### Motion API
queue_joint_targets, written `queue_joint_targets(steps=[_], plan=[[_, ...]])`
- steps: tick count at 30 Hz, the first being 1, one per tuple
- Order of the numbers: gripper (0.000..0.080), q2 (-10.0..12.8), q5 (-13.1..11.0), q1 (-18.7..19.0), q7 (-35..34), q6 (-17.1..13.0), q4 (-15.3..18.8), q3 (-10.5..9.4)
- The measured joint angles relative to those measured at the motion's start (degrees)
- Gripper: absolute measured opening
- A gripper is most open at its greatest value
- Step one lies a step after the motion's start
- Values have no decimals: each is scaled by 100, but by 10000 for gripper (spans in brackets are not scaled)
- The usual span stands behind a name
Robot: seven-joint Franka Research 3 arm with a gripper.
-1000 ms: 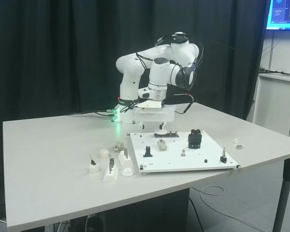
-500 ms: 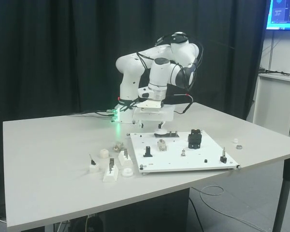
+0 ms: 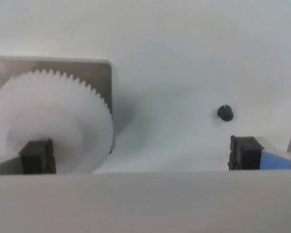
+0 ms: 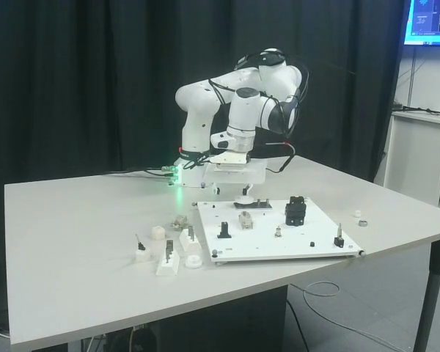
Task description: Insert large gear.
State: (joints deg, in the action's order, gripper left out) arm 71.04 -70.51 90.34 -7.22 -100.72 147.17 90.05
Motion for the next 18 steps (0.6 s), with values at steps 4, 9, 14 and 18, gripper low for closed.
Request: queue_joint_targets(steps=[4, 9, 14, 18], plan=[[800, 0, -56, -2, 0, -107, 0, -15], [800, 0, -82, -11, 0, -214, 0, -27], [800, 0, -81, -24, 0, -286, 0, -36], [800, 2, -73, -38, 0, -308, 1, -40]])
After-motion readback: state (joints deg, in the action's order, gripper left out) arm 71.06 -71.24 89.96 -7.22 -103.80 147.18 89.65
